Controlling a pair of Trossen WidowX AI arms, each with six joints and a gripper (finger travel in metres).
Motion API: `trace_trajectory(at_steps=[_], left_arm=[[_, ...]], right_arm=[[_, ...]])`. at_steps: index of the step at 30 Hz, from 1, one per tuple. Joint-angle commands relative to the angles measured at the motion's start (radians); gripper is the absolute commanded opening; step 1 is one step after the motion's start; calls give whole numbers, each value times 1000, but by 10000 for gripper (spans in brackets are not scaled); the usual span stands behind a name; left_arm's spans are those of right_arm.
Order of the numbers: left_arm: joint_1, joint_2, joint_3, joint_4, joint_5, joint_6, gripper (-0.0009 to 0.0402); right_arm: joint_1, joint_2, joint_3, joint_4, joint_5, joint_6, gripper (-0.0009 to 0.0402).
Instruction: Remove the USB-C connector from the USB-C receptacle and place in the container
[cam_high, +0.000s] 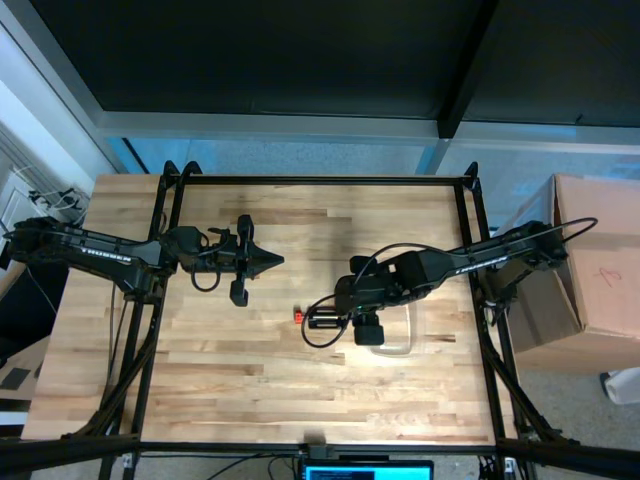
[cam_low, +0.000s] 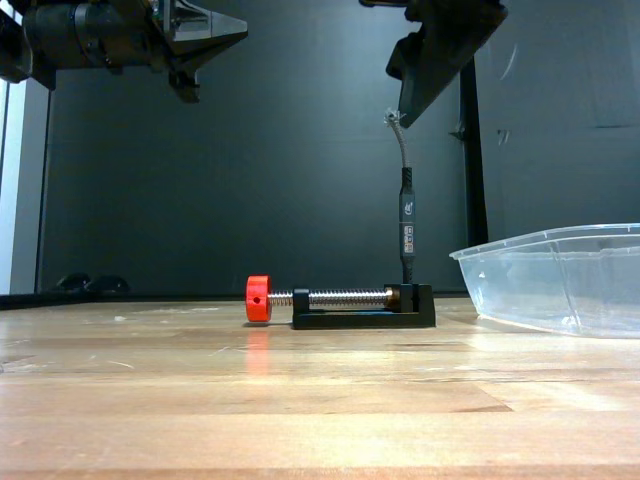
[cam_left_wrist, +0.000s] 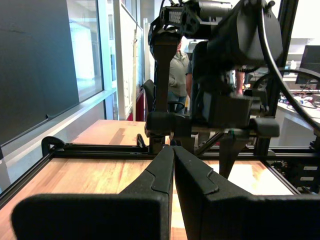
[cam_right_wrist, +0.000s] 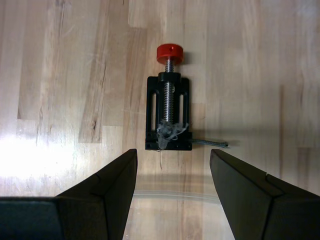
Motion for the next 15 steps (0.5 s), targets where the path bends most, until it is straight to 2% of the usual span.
trace_trajectory(at_steps=[1, 15], left_arm=[[0, 0, 0, 0, 0, 0, 0], [0, 0, 0, 0, 0, 0, 0]], right_arm=[[0, 24, 0, 5, 0, 5, 203], [0, 137, -3, 28, -2, -1, 199]])
